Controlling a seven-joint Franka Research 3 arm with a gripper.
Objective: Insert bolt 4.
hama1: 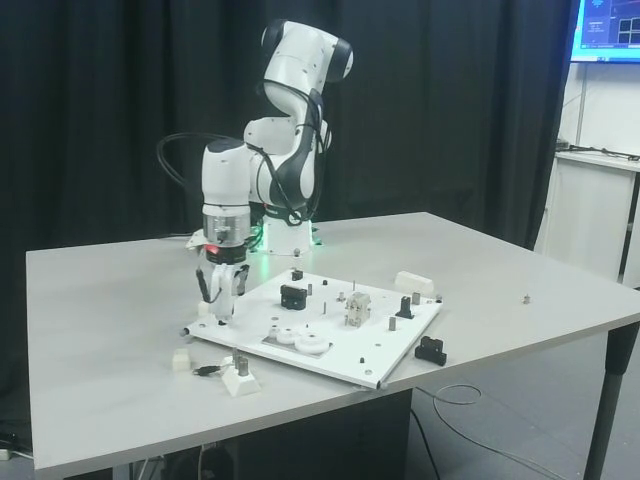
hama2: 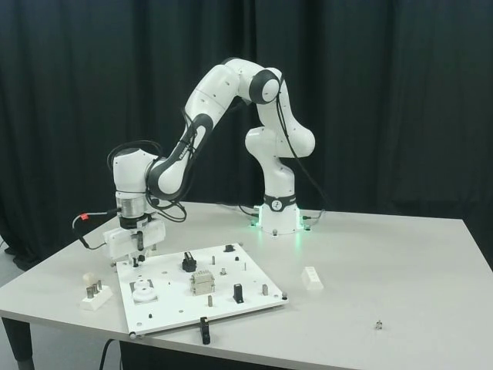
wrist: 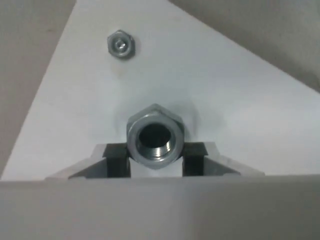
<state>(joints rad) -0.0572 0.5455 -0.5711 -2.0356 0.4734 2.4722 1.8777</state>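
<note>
The claw (wrist: 156, 161) has its two black fingers closed on the grey hexagonal metal bolt (wrist: 155, 136), held upright with its long axis pointing straight down at the white assembly board (wrist: 240, 115), just beside a small seated grey hex fastener (wrist: 120, 45).

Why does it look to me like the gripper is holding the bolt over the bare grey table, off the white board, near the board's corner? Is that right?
Not quite. The gripper does hold the bolt, near a corner, but over the white board, not the bare grey table. The wrist view shows white board directly beneath the bolt, with a small hex nut seated in it nearby.
</note>
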